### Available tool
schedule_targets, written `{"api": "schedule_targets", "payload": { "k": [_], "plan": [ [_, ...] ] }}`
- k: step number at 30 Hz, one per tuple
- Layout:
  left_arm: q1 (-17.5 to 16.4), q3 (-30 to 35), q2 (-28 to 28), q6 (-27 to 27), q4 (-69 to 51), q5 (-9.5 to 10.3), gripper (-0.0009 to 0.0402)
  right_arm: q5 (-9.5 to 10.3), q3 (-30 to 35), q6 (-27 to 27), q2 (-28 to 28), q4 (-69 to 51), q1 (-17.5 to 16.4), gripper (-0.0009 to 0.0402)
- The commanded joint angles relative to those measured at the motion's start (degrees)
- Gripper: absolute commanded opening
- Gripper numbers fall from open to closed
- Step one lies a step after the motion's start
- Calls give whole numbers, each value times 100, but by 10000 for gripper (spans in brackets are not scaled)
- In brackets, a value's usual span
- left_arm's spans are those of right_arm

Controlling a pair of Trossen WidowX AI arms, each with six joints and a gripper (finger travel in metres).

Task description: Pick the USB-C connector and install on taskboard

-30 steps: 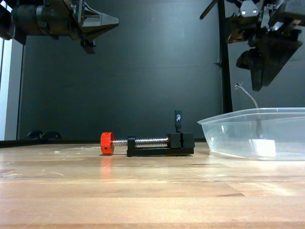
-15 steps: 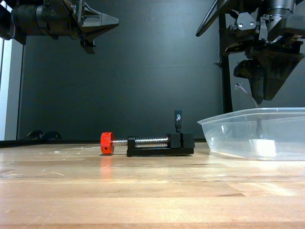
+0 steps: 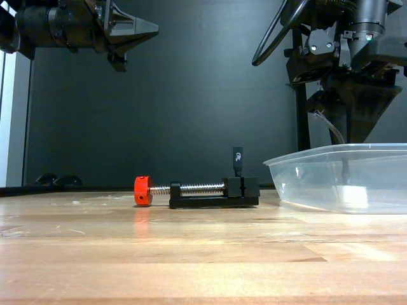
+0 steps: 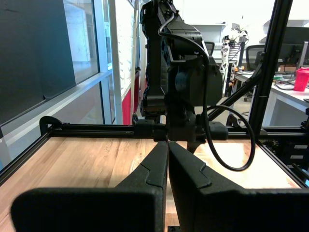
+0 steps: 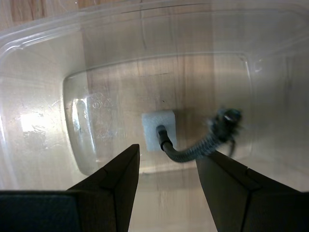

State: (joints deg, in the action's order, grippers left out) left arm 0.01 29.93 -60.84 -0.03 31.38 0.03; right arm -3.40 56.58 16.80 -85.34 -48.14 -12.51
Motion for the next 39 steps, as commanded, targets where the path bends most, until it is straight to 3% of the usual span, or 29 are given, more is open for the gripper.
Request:
{"api": "schedule_targets", "payload": {
  "k": [1,20,39],
  "plan": [
    [0,2,-2,0,-2,0,0,-7,-7,-52,-79,35,-13,160],
    [-2,2,-2,0,0,0,0,-13,-48,-321,-431,245,-46,159],
    [0,2,-2,0,0,0,0,-7,-177,-378,-428,407,-50,81]
  ]
}}
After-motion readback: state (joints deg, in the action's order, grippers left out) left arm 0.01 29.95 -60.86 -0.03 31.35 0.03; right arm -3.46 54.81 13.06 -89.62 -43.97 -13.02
